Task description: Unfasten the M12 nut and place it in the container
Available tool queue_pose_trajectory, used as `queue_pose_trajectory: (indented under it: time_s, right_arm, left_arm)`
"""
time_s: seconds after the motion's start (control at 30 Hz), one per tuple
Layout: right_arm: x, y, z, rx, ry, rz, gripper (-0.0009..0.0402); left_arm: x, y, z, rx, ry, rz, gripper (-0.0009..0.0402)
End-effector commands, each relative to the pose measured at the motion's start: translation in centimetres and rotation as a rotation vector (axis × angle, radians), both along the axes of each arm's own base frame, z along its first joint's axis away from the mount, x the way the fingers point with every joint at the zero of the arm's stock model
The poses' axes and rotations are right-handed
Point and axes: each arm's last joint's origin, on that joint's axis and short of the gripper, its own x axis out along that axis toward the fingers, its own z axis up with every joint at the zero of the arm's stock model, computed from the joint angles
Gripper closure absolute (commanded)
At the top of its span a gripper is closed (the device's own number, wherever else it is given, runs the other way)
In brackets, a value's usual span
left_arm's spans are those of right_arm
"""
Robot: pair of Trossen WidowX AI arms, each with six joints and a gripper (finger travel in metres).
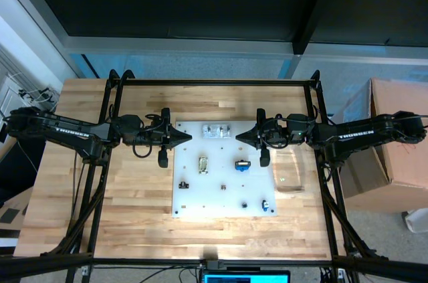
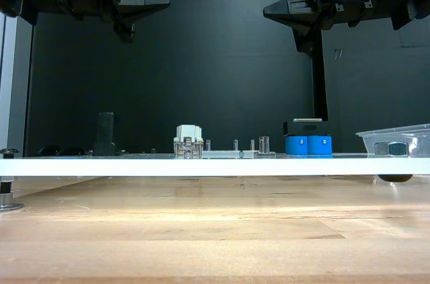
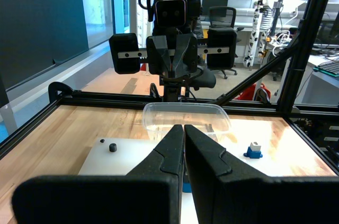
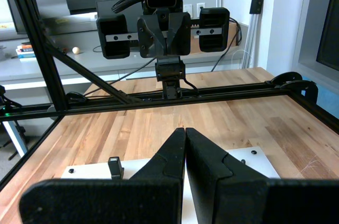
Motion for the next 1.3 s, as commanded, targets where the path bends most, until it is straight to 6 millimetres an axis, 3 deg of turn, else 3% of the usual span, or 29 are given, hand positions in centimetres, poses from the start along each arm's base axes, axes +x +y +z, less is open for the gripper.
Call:
queue_pose_trajectory:
  time_s: [0.03,1.07,1.3]
  right_arm:
    - [0.0,0.0,0.0,0.000,0.000,0.000,0.0393]
    - [0.0,0.2,0.1,0.004,-0.007,0.009,0.0394]
    - [0.5,0.8,1.1,0.000,0.069,0.030,0.0394]
  left_arm:
    - [0.0,0.0,0.0,0.000,0.001,0.000,0.0393]
    - [0.0,0.0,0.0,0.000,0.001,0.000,0.0393]
    - [0.0,0.0,0.0,0.000,0.000,0.000,0.0393]
